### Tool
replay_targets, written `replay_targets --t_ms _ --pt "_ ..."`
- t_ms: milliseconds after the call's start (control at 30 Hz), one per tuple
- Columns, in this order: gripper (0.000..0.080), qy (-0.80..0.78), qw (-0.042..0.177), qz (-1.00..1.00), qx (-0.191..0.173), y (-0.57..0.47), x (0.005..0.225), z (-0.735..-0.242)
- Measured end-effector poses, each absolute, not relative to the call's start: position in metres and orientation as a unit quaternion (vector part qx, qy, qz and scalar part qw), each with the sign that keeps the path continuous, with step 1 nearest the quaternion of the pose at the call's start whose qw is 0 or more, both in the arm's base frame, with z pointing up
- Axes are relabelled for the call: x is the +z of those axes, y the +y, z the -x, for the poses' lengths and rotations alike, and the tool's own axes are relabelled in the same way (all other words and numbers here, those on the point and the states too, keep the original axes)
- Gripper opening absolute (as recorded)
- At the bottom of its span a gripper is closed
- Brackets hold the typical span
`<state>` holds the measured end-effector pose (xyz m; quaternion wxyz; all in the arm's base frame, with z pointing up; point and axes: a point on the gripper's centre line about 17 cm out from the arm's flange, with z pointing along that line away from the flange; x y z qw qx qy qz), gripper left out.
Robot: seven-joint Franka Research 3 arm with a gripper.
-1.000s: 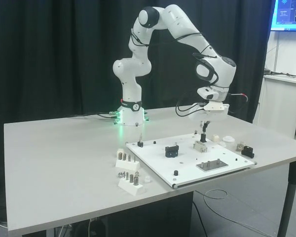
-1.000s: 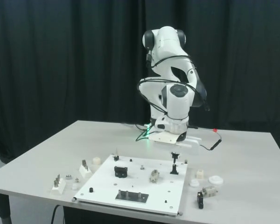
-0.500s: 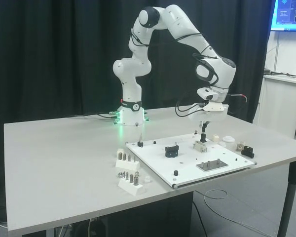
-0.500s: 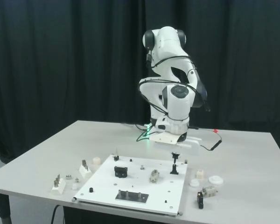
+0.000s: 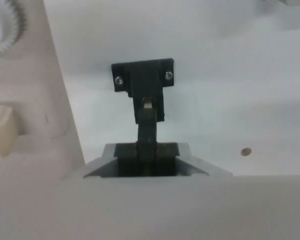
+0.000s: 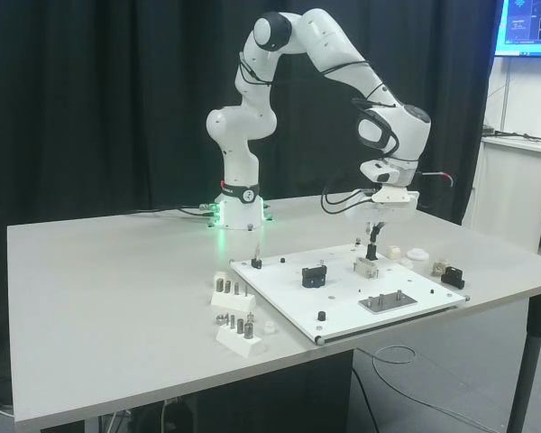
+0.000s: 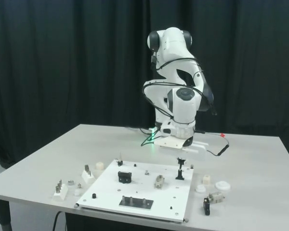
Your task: Insert USB.
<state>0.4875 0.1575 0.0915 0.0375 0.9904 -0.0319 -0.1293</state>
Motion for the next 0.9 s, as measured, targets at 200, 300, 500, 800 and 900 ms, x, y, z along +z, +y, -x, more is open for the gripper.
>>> replay_targets --t_ms 200,300,500,800,900 --pt "0.0070 -0.034 0.036 -0.991 -0.123 0.1564 0.0898 -0.4904" --pt "0.0070 -0.034 0.036 -0.991 -0.123 0.1559 0.0894 -0.4901" --pt "0.0070 -0.033 0.036 -0.991 -0.124 0.1557 0.0895 -0.4896" --pt "0.0070 -0.032 0.036 -0.991 -0.124 0.1554 0.0894 -0.4886" --pt "0.0070 -0.032 0.036 -0.991 -0.125 0.1554 0.0893 -0.4880"
